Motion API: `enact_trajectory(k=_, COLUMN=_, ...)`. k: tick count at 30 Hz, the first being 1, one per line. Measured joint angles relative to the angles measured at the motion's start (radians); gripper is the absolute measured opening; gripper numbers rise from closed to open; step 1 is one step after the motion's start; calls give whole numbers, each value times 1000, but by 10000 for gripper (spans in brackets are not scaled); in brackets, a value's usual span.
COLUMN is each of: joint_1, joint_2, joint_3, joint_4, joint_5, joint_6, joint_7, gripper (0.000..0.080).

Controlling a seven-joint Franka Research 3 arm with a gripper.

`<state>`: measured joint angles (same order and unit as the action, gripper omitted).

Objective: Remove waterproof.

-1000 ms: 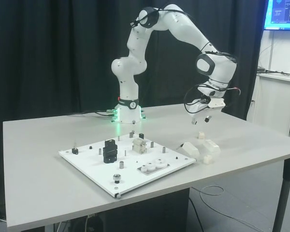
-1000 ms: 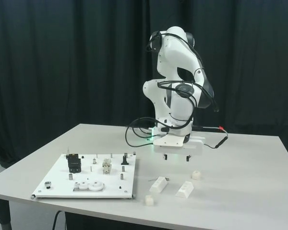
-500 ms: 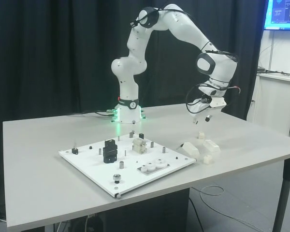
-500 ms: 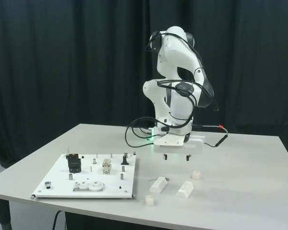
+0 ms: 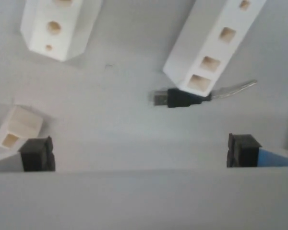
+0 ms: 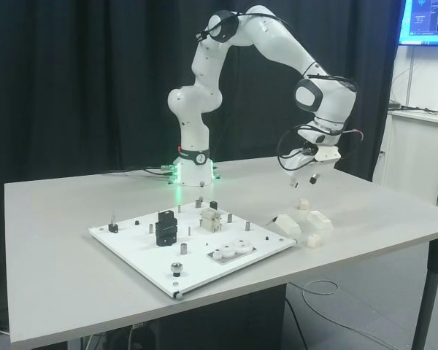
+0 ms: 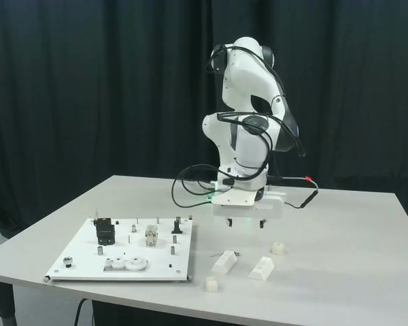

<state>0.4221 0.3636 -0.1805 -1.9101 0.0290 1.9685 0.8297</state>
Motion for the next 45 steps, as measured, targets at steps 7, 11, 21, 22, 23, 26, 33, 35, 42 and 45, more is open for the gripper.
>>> enact_trajectory(k=7, joint_1=-36, joint_2=0, joint_3=-3, joint_4=6, joint_5=-25, joint_6=0, joint_7=-42, gripper=800)
enact_trajectory(k=11, joint_1=-63, joint_2=-1, joint_3=-5, joint_4=6, joint_5=-47, joint_6=-3, joint_7=-73, gripper=800)
enact_trajectory(k=21, joint_1=-146, joint_2=-13, joint_3=-5, joint_4=-7, joint_5=-91, joint_6=-18, joint_7=-168, gripper=800)
enact_trajectory(k=22, joint_1=-154, joint_2=-15, joint_3=-5, joint_4=-9, joint_5=-93, joint_6=-18, joint_7=-171, gripper=800)
enact_trajectory(k=23, joint_1=-164, joint_2=-18, joint_3=-6, joint_4=-13, joint_5=-96, joint_6=-18, joint_7=-176, gripper=800)
enact_trajectory(k=26, joint_1=-191, joint_2=-28, joint_3=-6, joint_4=-27, joint_5=-103, joint_6=-18, joint_7=-195, gripper=800)
enact_trajectory(k=33, joint_1=-254, joint_2=-54, joint_3=-10, joint_4=-66, joint_5=-113, joint_6=-10, joint_7=-263, gripper=800)
enact_trajectory(k=35, joint_1=-271, joint_2=-63, joint_3=-12, joint_4=-80, joint_5=-114, joint_6=-2, joint_7=-280, gripper=800)
enact_trajectory(k=42, joint_1=-318, joint_2=-92, joint_3=-32, joint_4=-133, joint_5=-114, joint_6=56, joint_7=-334, gripper=800)
enact_trajectory(k=45, joint_1=-328, joint_2=-101, joint_3=-52, joint_4=-152, joint_5=-114, joint_6=84, joint_7=-357, gripper=800)
